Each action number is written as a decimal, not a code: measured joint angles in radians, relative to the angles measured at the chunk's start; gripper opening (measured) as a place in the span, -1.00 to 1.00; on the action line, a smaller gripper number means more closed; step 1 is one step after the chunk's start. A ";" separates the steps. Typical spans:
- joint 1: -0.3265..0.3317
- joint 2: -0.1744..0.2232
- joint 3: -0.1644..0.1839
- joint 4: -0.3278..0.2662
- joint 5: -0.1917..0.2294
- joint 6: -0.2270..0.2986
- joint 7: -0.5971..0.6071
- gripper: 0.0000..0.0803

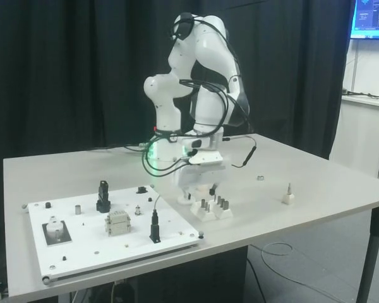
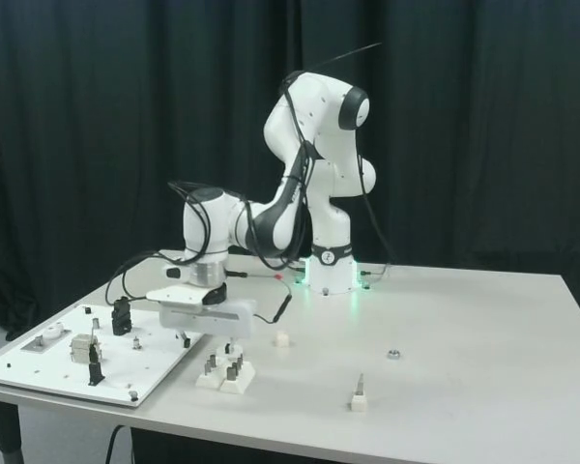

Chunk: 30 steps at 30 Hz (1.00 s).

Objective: Pick round peg 3.

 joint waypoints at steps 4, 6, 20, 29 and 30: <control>-0.005 -0.003 0.017 -0.026 -0.011 0.041 0.013 0.99; -0.006 -0.003 0.022 -0.035 -0.011 0.055 0.014 0.99; -0.027 -0.003 0.044 -0.066 -0.011 0.124 0.016 0.99; -0.046 -0.003 0.064 -0.067 -0.011 0.144 0.016 0.52; -0.048 -0.003 0.066 -0.067 -0.011 0.146 0.016 0.52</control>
